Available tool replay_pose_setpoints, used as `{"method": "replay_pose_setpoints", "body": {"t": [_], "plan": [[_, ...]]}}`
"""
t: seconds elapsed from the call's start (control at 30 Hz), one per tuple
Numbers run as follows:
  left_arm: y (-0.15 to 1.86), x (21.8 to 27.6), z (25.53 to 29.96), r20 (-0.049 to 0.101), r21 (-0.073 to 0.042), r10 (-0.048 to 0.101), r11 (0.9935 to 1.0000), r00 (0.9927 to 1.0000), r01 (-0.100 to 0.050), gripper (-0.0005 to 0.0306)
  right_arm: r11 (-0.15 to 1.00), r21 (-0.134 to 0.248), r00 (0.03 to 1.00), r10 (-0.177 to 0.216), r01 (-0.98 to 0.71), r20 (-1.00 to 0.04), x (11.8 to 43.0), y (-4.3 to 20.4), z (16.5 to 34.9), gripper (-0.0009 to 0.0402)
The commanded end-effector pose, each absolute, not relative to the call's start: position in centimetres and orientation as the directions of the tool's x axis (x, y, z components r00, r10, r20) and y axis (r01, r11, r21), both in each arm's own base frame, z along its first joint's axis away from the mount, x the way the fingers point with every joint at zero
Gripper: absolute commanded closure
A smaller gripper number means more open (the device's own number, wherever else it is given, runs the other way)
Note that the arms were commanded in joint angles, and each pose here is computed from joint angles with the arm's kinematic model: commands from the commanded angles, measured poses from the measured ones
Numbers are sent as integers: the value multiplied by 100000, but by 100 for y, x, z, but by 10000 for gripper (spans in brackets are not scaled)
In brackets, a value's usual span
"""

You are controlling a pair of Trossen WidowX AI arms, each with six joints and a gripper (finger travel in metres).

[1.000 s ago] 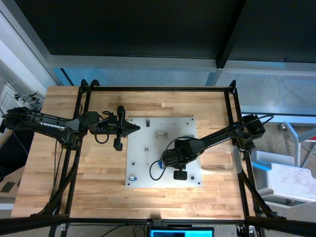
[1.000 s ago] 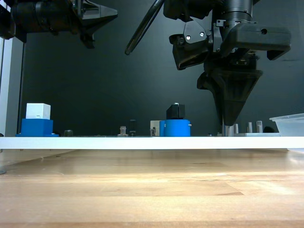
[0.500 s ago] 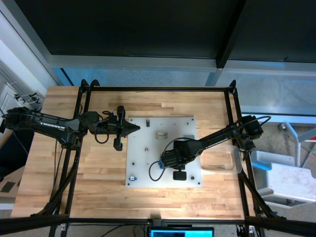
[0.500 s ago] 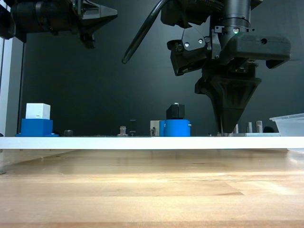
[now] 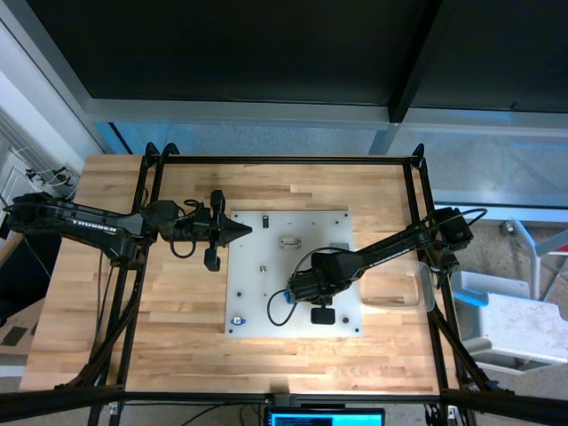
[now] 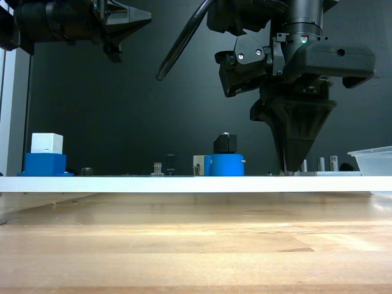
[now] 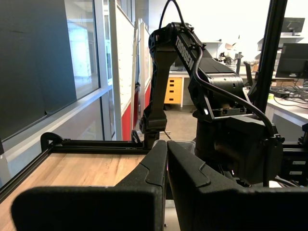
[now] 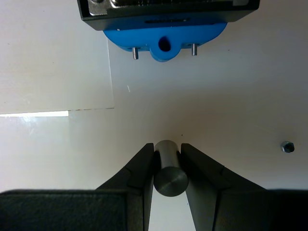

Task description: Pick the 16mm cylinder and place it in the taskboard

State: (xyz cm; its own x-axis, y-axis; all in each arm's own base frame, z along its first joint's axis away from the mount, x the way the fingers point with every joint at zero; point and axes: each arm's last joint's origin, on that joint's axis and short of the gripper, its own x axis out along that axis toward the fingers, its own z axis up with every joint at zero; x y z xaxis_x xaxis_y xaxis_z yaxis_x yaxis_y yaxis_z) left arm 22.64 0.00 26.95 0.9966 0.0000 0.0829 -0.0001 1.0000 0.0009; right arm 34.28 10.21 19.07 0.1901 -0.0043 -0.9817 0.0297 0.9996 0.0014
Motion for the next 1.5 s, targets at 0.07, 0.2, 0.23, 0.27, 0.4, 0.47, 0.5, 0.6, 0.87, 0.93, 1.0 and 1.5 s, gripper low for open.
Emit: {"method": "replay_pose_setpoints", "body": {"t": [0.07, 0.2, 0.23, 0.27, 0.4, 0.47, 0.5, 0.6, 0.87, 0.93, 1.0, 1.5], "plan": [[0, 2265, 2694, 8250, 93, 0, 100000, 99659, -8, 300, 99966, 155, 19383, -352, 2601, -98103, 3431, 1023, 1914, 344], [0, 2265, 2694, 8250, 93, 0, 100000, 99659, -8, 300, 99971, 147, 19490, -327, 2415, -98082, 3430, 1022, 1917, 296], [0, 2265, 2694, 8250, 93, 0, 100000, 99659, -8, 300, 99973, 144, 19526, -309, 2302, -98075, 3430, 1023, 1919, 284], [0, 2265, 2694, 8250, 93, 38, 100000, 99659, -46, 300, 99974, 191, 19670, -258, 2263, -98046, 3428, 1024, 1924, 274], [0, 2265, 2694, 8250, 55, 38, 100000, 99659, -43, 300, 99988, 328, 20645, 7, 1520, -97846, 3412, 1020, 1970, 241], [0, 2265, 2694, 8250, 93, 38, 100000, 99659, -46, 300, 99988, 471, 21109, 148, 1481, -97746, 3399, 1016, 2002, 229], [0, 2265, 2694, 8250, 93, 38, 100000, 99659, -46, 300, 99989, 479, 21181, 170, 1406, -97731, 3393, 1014, 2014, 225], [0, 2265, 2694, 8250, 93, 38, 100000, 99659, -46, 300, 99989, 525, 21323, 222, 1367, -97700, 3366, 1008, 2061, 218], [0, 2265, 2694, 8250, 97, 0, 100000, 99659, -8, 300, 99996, 636, 21953, 487, 607, -97559, 3237, 974, 2267, 217], [0, 2265, 2694, 8250, 59, 0, 100000, 99659, -5, 300, 99996, 707, 22202, 572, 530, -97503, 3204, 965, 2317, 217], [0, 2265, 2694, 8250, 93, 0, 100000, 99659, -8, 300, 99996, 821, 22557, 698, 451, -97420, 3173, 958, 2364, 217], [0, 2265, 2694, 8250, 93, 0, 100000, 99659, -8, 300, 99972, 2355, 27286, 2164, 372, -96181, 3028, 915, 2610, 217]]}}
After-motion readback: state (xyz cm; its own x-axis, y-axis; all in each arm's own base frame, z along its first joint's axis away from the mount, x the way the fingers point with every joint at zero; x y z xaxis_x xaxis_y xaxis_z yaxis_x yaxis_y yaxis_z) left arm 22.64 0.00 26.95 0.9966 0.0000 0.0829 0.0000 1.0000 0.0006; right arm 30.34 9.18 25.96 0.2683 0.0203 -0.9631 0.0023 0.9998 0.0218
